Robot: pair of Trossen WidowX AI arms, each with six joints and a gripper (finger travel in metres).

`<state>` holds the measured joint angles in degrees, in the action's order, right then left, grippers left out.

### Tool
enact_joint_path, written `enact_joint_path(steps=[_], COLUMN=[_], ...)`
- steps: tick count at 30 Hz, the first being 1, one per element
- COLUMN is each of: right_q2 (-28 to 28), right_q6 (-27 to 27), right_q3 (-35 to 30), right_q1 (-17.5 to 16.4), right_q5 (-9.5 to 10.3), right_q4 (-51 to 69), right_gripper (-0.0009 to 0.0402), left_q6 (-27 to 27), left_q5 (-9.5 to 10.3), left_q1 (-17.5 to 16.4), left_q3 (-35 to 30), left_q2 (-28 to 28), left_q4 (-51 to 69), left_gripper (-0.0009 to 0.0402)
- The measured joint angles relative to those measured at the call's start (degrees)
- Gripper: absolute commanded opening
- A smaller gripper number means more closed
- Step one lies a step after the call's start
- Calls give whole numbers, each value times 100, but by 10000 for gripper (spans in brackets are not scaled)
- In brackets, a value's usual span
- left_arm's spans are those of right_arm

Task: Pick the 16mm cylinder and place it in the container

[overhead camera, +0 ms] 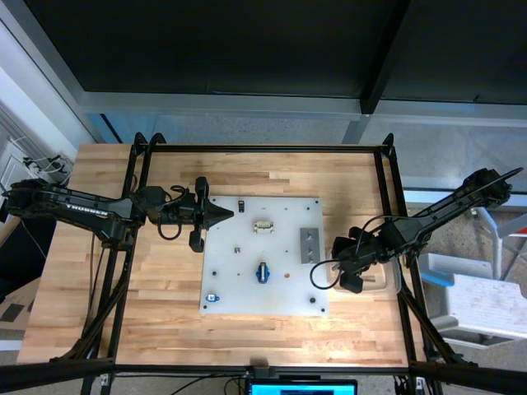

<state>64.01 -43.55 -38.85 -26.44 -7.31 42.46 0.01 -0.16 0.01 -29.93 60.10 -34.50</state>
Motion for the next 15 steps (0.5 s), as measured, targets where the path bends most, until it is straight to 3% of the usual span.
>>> enact_joint_path(steps=[9,15], right_q2=[0,0], right_q6=[-11,-94], right_q3=[59,181], right_q1=[-20,-33], right_q5=[0,-4], right_q4=[-9,-118], right_gripper=[14,45], left_q6=[0,0], left_q5=[0,0], left_q1=[0,0], left_q3=[0,-2], left_q2=[0,0], left_q4=[0,0], left_gripper=[0,0])
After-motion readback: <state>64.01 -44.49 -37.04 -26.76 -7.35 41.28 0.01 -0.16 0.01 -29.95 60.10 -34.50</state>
